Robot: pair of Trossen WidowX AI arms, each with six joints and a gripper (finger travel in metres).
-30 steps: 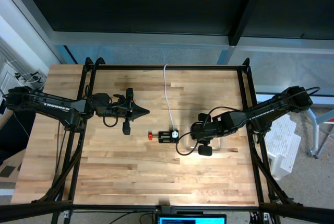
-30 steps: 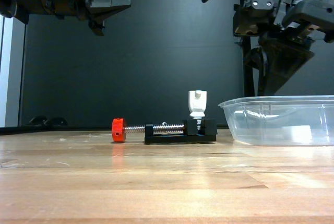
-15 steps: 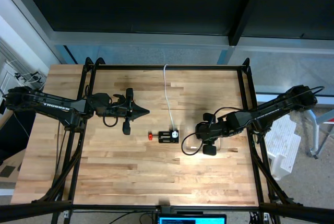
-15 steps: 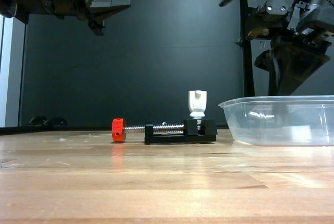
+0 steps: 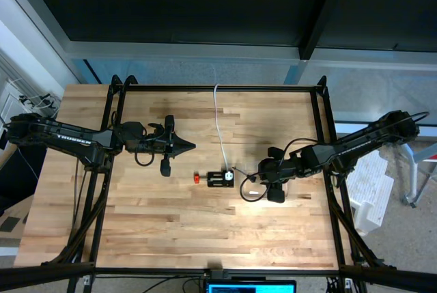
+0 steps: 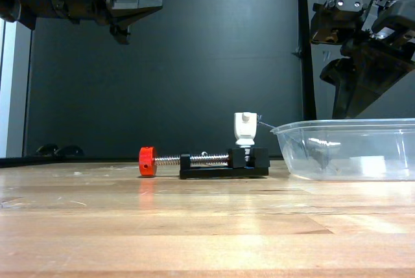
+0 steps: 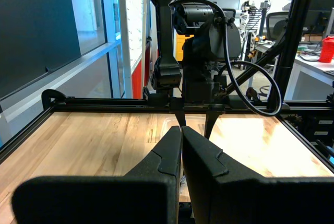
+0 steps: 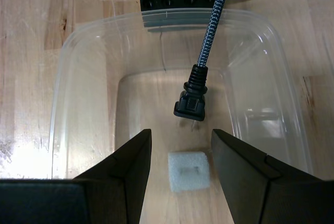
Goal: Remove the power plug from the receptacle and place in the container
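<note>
Around the work area: black frame rims the wooden table. White cable runs from the top-centre edge down to the receptacle at mid-frame. Red knob sits on its left end, white face stands up. Nothing sits between the receptacle and the container; they're just beside each other.

Writing: left arm reads TROSSEN. The white label on the container floor shows no text I can read.

Power plug: small, black, moulded strain relief, black-and-white braided cord. It's inside the container, free of the receptacle, with the cord leaning up over the rim nearest the receptacle.

Right gripper: above the container, centre-right in the high view. Jaws are spread wide and hold nothing; the plug is just beyond the fingertips.

Left gripper: raised, upper left in the low view, well apart from the receptacle. Jaws are pressed together and empty.
</note>
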